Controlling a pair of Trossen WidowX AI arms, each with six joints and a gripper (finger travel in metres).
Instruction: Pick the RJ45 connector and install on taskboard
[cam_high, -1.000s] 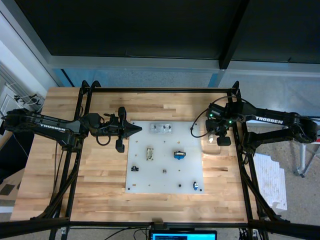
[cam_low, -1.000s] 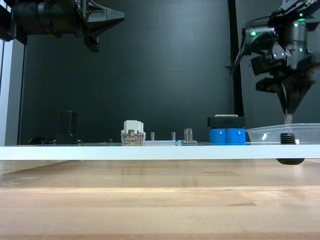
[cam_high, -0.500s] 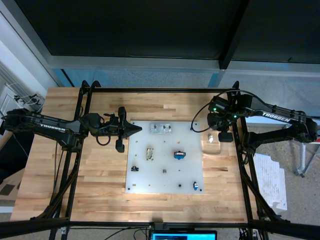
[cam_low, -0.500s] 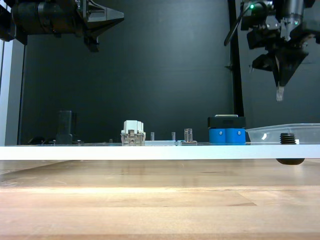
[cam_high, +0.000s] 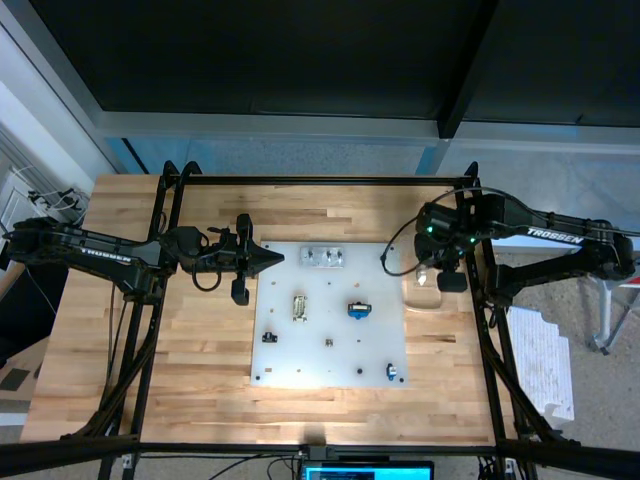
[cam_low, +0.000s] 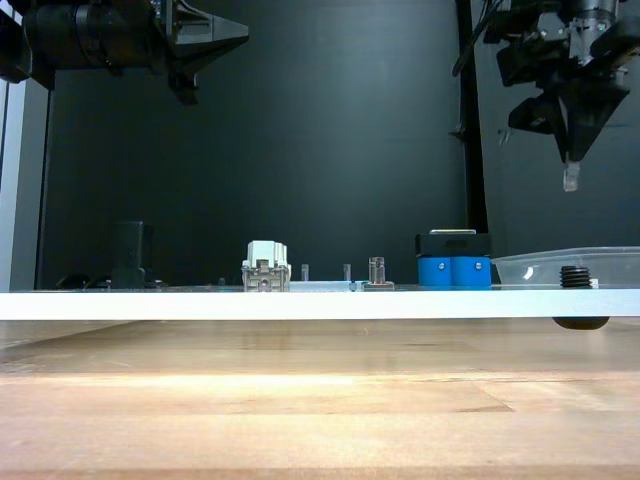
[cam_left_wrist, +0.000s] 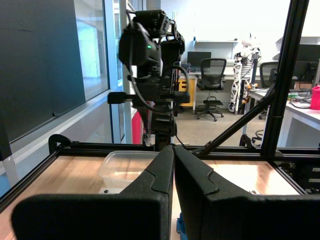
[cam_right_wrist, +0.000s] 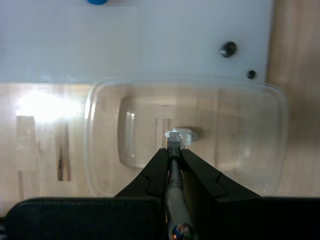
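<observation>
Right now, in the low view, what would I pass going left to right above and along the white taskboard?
Left gripper, shut, high at the left → beige plastic connector housing → small metal post → blue block with black cap → right gripper, high, shut on the clear RJ45 connector, above the clear plastic tray.

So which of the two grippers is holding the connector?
The right gripper, above the clear tray, shut on the RJ45 connector; the left gripper is shut and empty near the taskboard.
</observation>
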